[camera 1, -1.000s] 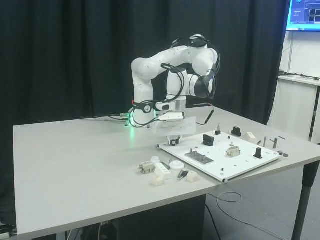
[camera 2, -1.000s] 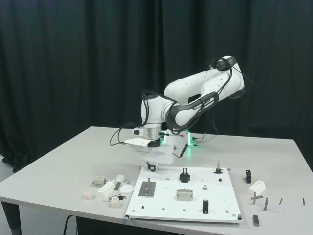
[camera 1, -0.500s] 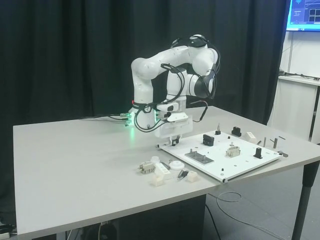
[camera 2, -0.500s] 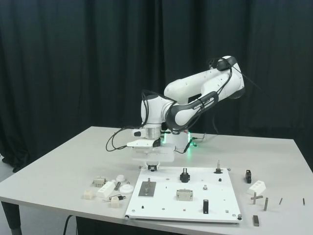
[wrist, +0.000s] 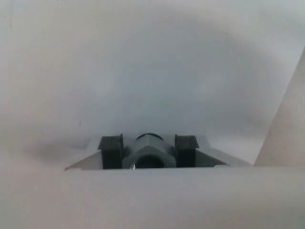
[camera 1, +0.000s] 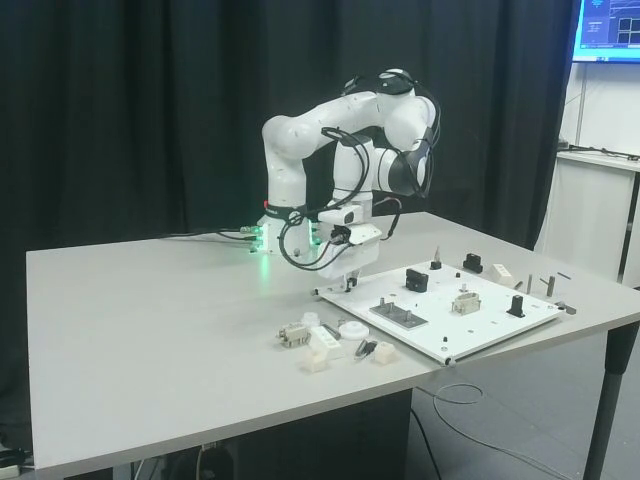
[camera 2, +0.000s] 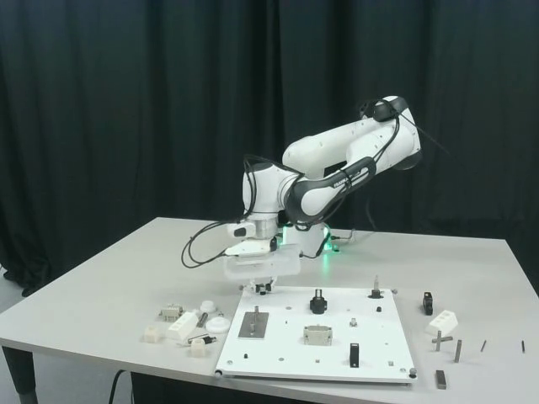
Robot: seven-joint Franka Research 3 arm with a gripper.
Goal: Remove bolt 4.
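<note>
Between the tool's (wrist: 148, 151) fingers sits bolt 4 (wrist: 148, 153).

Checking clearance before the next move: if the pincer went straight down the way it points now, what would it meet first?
Probably the bolt, seated between the pincer's two black fingertips at the white board's near corner. How deep the bolt sits is unclear.

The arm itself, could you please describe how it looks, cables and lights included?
The arm is white with rounded links and black joint sections. Black cables loop from the wrist, green light glows at its base, and the fingers are black.
</note>
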